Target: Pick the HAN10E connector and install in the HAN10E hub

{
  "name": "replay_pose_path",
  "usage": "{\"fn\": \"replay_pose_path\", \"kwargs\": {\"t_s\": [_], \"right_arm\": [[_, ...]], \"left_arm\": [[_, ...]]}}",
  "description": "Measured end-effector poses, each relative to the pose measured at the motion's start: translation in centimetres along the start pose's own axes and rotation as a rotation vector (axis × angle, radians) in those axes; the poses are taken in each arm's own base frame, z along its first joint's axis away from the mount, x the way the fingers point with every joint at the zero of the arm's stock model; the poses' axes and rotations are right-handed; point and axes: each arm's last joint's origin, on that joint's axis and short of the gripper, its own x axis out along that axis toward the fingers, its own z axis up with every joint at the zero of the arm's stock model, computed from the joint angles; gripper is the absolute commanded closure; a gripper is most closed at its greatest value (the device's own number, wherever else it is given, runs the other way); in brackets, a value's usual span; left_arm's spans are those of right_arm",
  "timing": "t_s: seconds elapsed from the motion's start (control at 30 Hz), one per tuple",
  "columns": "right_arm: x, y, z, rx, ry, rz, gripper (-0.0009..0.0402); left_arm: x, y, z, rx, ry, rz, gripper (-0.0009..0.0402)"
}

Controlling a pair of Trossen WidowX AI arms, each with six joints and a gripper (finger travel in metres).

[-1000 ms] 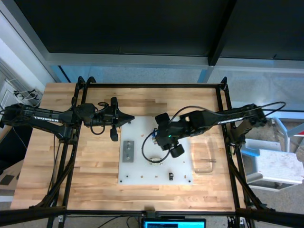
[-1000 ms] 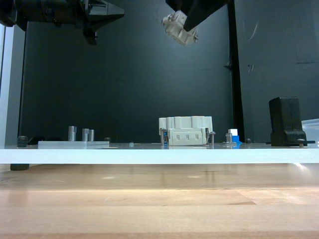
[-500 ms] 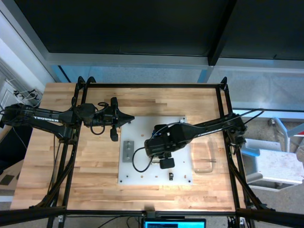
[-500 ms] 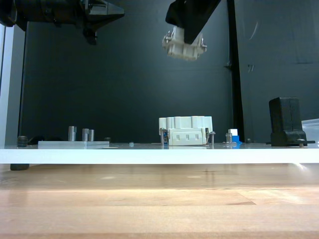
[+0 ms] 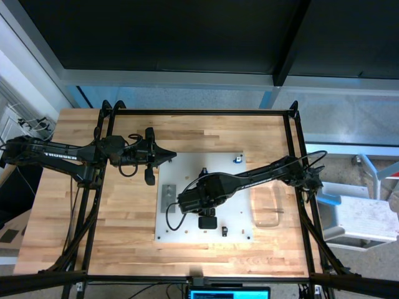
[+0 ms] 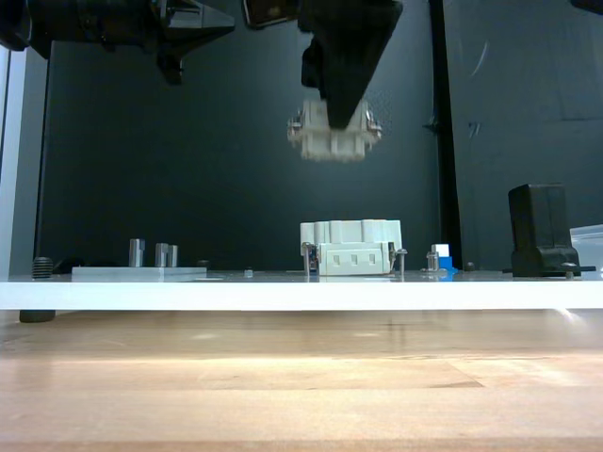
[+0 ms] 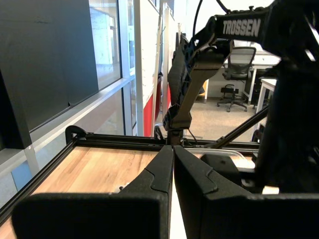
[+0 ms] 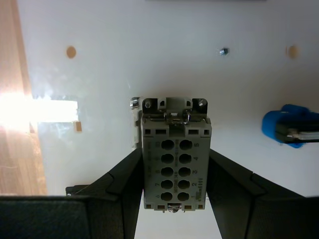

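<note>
We see right gripper [image 8: 175, 172] pinching HAN10E connector [image 6: 332, 141] above HAN10E hub [image 6: 350, 248]; left gripper [image 5: 164, 155] hangs far-left, fingers pressed together.

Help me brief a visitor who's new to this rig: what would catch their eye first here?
The right claw, shut on the HAN10E connector, holds it in mid-air above the beige HAN10E hub on the white plate, with a clear gap between them. The left claw is parked shut and high over the wooden table, off the plate's far left corner.
</note>
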Motion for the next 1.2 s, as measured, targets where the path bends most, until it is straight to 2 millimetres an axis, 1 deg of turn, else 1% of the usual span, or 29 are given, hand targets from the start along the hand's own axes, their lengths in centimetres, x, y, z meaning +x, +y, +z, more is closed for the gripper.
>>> {"fn": "replay_pose_path", "kwargs": {"t_s": [0.17,0.33,0.47,0.6,0.7,0.77,1.2], "right_arm": [[0.6,0.2,0.1,-0.002,0.011,-0.001,0.0393],[1.6,0.3,-0.3,-0.022,0.044,-0.01,0.0393],[2.3,0.6,-0.6,-0.156,0.067,-0.011,0.0393],[2.3,0.9,-0.5,-0.269,0.047,-0.003,0.0393],[2.3,1.1,-0.5,-0.419,0.044,0.0,0.0393],[2.3,1.1,-0.5,-0.483,0.043,0.0,0.0393],[2.3,1.2,-0.5,-0.502,0.04,0.001,0.0393]], "left_arm": [[0.0,0.0,0.0,0.0,0.0,0.0,0.0393],[0.0,0.0,0.0,0.0,0.001,0.0,0.0393],[0.0,0.0,0.0,0.0,0.0,0.0,0.0393],[0.0,0.0,0.0,0.0,0.0,0.0,0.0393],[0.0,0.0,0.0,0.0,0.0,0.0,0.0393],[0.0,0.0,0.0,0.0,0.0,0.0,0.0393],[0.0,0.0,0.0,0.0,0.001,0.0,0.0393]]}}
